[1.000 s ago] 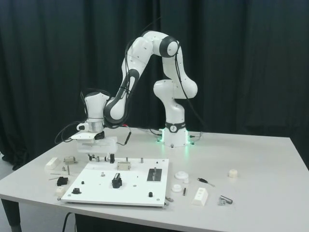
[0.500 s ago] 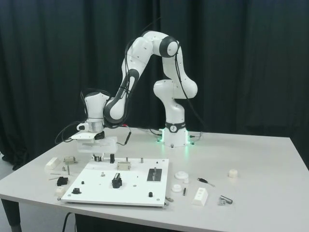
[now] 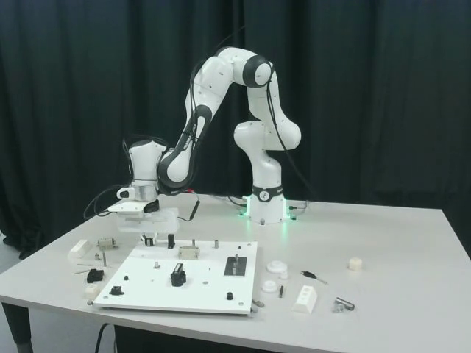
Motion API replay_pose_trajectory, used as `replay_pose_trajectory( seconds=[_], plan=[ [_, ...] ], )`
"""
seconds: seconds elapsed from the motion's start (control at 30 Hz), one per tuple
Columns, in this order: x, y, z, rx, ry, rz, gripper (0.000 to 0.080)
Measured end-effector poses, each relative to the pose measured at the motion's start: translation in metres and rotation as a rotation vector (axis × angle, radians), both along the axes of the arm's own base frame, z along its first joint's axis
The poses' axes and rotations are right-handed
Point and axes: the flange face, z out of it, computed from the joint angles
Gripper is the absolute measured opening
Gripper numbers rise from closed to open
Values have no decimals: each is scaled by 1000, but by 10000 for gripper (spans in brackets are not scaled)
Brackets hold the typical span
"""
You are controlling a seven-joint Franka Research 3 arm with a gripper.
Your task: Remove square peg 4.
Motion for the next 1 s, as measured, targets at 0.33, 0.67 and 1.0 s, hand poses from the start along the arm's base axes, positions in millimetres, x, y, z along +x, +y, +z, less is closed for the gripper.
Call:
replay_pose_trajectory(
  seconds=[0.33,0.67,1.0],
  plan=[
    [0,-1,2,2,-3,-2,97],
    [-3,-6,20,34,-21,-10,96],
    [-8,-11,41,66,-38,-2,96]
  ],
)
